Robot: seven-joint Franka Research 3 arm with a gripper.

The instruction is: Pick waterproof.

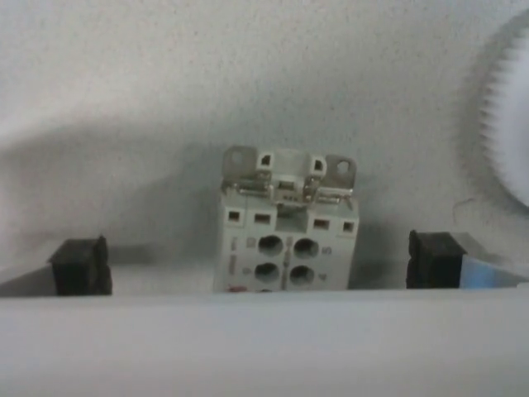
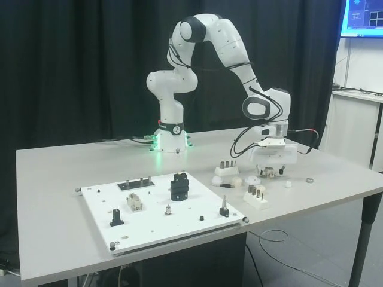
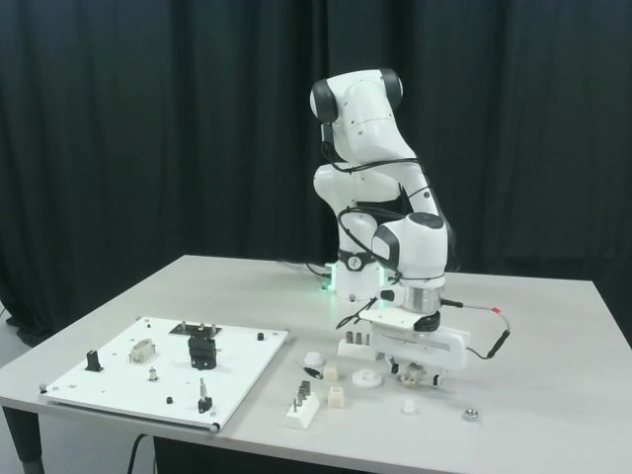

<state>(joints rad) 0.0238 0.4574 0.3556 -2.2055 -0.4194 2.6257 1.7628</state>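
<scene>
Wrist view, read left to right: one black fingertip, then the connector, then the other black fingertip, and a white gear off at the edge. The connector is a white block with round sockets on its face and metal tabs along its far side; it rests on the grey table midway between the two fingertips, touching neither. The jaws are spread wide, with clear table showing on each side of the connector.

From the first room view, left to right: the white board carrying small fixtures, then loose white parts, then the gripper low over the table, well right of the board. The connector itself is mostly hidden beneath the gripper there.

I take the connector to be the waterproof part. The step in hand looks like the final descent, with the grasp not yet made. Next calls for a short straight drop until the fingertips bracket the block's sides, then closing squarely without nudging the gear nearby.
</scene>
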